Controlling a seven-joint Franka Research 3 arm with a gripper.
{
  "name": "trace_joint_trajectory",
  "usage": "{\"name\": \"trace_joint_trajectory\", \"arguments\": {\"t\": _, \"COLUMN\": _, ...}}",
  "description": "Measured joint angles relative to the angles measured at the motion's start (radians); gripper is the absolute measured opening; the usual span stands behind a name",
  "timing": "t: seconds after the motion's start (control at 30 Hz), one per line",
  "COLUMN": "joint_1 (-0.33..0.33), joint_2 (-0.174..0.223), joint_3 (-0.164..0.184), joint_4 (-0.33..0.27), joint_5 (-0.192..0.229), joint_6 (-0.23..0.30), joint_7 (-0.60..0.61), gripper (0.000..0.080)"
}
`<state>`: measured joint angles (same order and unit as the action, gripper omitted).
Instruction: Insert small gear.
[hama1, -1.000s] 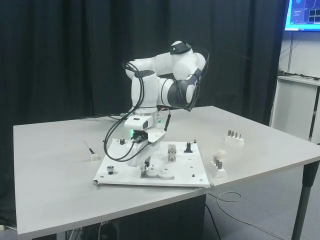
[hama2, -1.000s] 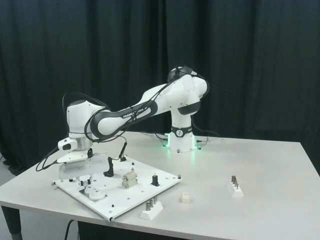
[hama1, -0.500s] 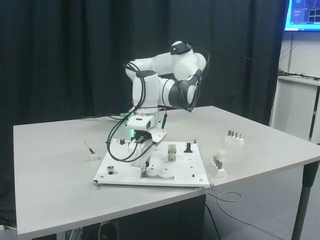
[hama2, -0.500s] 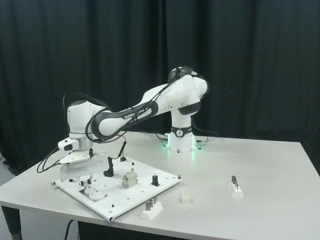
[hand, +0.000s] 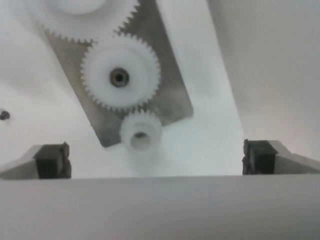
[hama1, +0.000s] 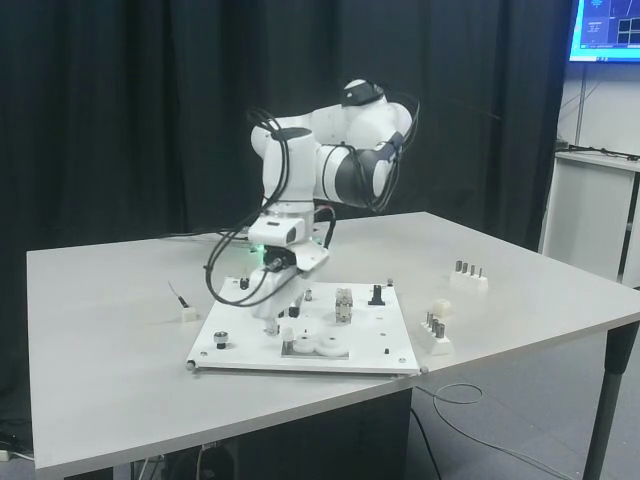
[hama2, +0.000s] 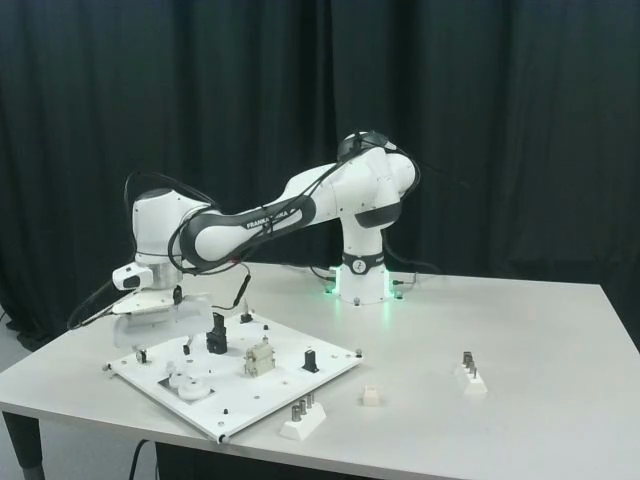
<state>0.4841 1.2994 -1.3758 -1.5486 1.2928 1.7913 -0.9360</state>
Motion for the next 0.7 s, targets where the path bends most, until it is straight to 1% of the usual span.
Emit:
{"name": "trace_joint_trajectory", "arguments": {"t": 0.17, "joint_1": -0.001, "joint_2": -0.001, "joint_3": -0.019, "joint_4": 0.0, "joint_5": 0.002, "joint_6": -0.002, "joint_7": 0.064, "gripper": 0.077}}
{"name": "trace_joint_trajectory", "arguments": {"t": 0.2, "joint_1": -0.001, "joint_2": -0.001, "joint_3": -0.021, "joint_4": 0.0, "joint_5": 0.003, "joint_6": -0.002, "joint_7": 0.076, "gripper": 0.0792}}
{"name": "trace_joint_trajectory", "arguments": {"t": 0.3, "joint_1": -0.004, "joint_2": -0.001, "joint_3": -0.025, "joint_4": 0.0, "joint_5": 0.007, "joint_6": -0.001, "joint_7": 0.123, "gripper": 0.0792}}
{"name": "trace_joint_trajectory", "arguments": {"t": 0.5, "joint_1": -0.013, "joint_2": 0.0, "joint_3": -0.025, "joint_4": 0.0, "joint_5": 0.022, "joint_6": 0.0, "joint_7": 0.218, "gripper": 0.0798}}
{"name": "trace_joint_trajectory", "arguments": {"t": 0.7, "joint_1": -0.022, "joint_2": 0.001, "joint_3": -0.018, "joint_4": 0.0, "joint_5": 0.031, "joint_6": 0.004, "joint_7": 0.282, "gripper": 0.08}}
